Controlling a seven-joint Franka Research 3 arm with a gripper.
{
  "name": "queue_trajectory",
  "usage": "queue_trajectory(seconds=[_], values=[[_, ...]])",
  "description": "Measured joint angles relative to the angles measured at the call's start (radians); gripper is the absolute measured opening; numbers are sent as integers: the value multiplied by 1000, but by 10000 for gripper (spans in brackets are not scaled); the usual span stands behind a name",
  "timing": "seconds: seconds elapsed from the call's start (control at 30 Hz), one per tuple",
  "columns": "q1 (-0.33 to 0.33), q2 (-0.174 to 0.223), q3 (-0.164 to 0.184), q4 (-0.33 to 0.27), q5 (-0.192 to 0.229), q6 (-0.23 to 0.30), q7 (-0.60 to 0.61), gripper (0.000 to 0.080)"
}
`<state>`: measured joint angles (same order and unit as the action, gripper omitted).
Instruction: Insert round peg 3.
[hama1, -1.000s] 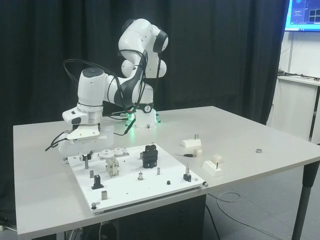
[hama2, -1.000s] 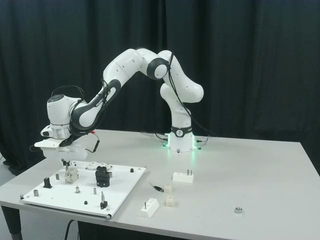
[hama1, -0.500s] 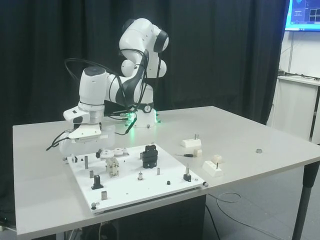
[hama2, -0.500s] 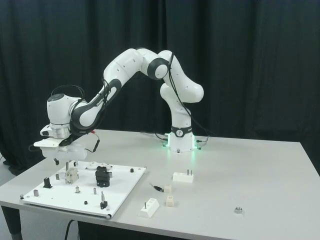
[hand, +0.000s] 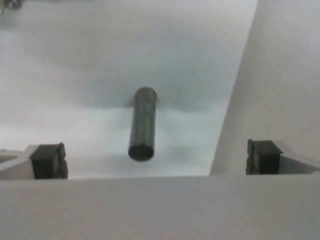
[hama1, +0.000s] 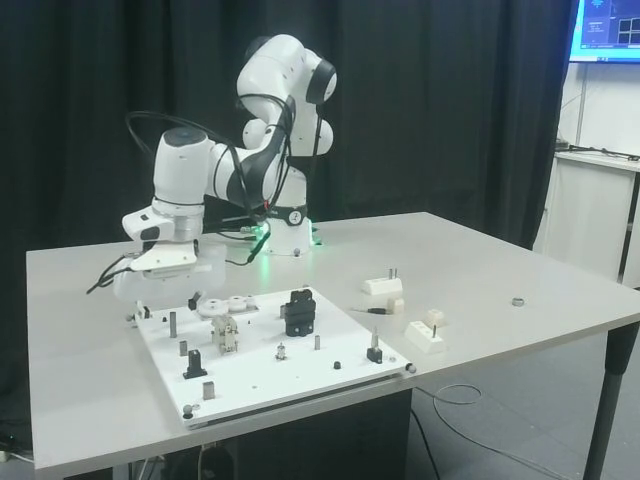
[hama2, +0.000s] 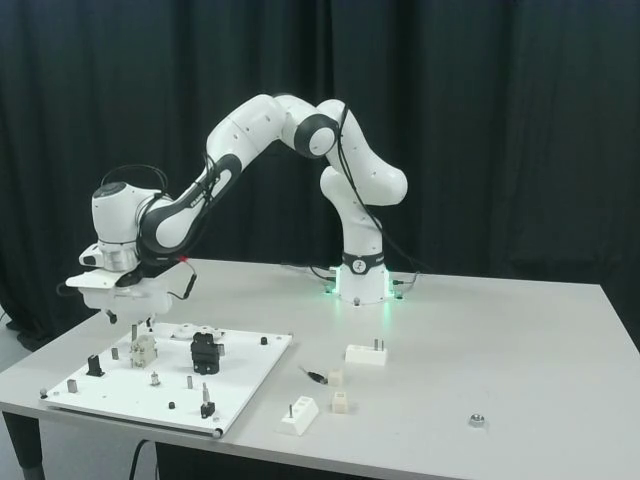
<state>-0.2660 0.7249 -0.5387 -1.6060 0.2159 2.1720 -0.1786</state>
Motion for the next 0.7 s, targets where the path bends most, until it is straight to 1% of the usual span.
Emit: queue_trajectory(seconds=[0.3, 0.7], values=[[1, -17, -18, 0, -2, -5, 2, 800], [1, -23, -28, 0, -21, -3, 2, 800]])
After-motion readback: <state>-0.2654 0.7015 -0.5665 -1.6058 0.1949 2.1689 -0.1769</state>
